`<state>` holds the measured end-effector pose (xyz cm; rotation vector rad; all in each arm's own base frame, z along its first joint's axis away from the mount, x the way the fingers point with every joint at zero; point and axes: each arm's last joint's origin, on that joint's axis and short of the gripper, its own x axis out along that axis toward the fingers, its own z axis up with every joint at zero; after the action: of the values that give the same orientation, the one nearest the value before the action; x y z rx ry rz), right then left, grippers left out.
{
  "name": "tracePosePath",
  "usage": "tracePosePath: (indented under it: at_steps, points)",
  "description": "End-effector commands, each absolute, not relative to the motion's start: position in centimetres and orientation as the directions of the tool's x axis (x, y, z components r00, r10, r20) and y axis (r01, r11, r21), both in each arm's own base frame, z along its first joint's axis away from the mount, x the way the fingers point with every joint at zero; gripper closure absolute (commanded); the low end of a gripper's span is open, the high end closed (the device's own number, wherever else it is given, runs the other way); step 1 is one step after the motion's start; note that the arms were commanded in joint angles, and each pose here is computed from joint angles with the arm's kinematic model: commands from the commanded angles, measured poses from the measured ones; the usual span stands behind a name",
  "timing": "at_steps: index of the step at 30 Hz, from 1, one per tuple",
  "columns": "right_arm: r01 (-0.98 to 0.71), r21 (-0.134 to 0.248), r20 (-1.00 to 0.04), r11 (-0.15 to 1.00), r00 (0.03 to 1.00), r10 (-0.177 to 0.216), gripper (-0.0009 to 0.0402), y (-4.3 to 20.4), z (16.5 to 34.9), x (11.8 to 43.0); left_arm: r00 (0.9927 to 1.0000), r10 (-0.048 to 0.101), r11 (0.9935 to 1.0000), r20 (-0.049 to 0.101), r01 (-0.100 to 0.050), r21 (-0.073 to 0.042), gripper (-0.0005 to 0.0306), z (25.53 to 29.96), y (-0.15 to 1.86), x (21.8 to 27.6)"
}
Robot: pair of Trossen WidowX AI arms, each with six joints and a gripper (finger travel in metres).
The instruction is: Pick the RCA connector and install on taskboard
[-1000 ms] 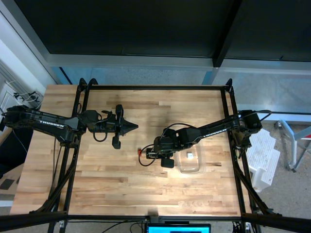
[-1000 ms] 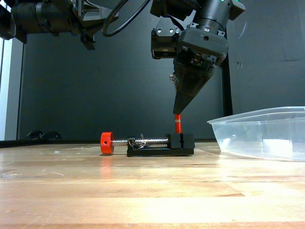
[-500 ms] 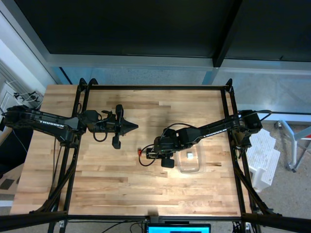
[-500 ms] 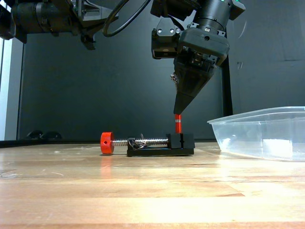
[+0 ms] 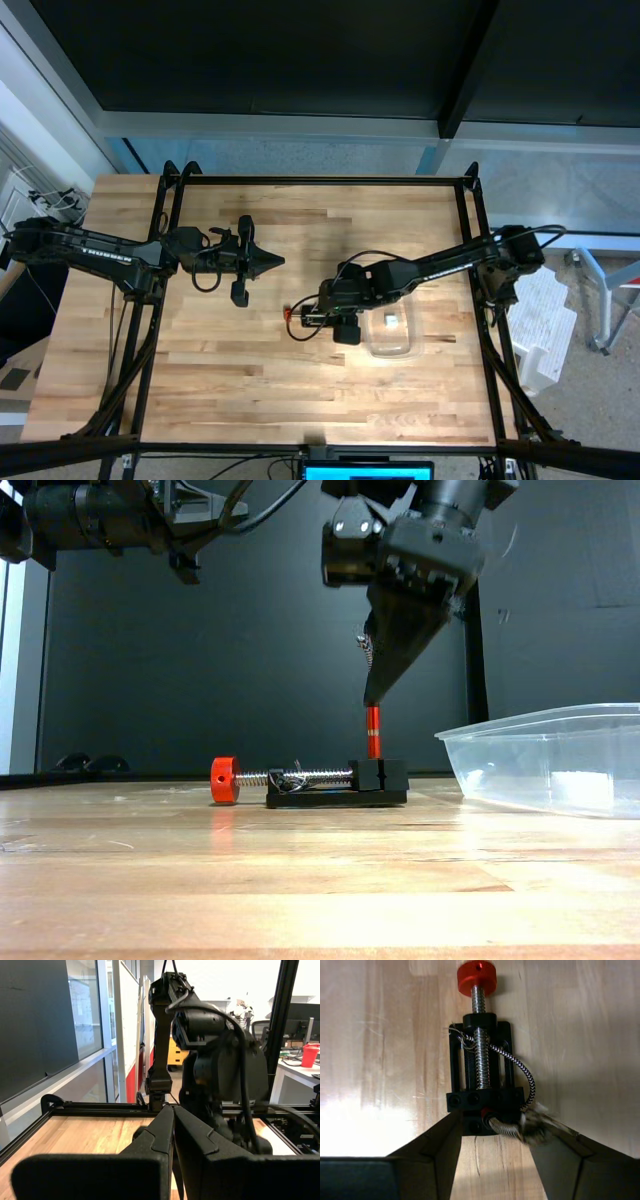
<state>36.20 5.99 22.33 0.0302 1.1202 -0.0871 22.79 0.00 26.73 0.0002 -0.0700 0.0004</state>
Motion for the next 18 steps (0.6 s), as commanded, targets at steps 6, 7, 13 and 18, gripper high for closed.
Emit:
tracePosePath:
  at_steps: [6,7,13,18]
  points:
    - [0.083,-0.019,-0.895,0.996,0.443,-0.054,0.0199,5.8,24.5,34.9,0.99758,0.0,1.0,0.07,0.0,0.0,0.03,26.72,0.0,22.79]
    - [0.083,-0.018,-0.893,0.996,0.447,-0.054,0.0199,5.8,24.6,34.8,0.99758,0.001,1.0,0.07,-0.001,0.0,0.03,26.72,0.01,22.79]
    - [0.085,-0.024,-0.889,0.996,0.453,-0.06,0.0206,5.7,24.9,34.7,0.99758,0.0,1.0,0.07,0.0,0.0,0.03,26.72,0.0,22.79]
    - [0.084,-0.024,-0.889,0.996,0.453,-0.059,0.0215,5.8,24.9,34.7,0.99758,0.0,1.0,0.07,0.0,0.0,0.03,26.72,0.0,22.79]
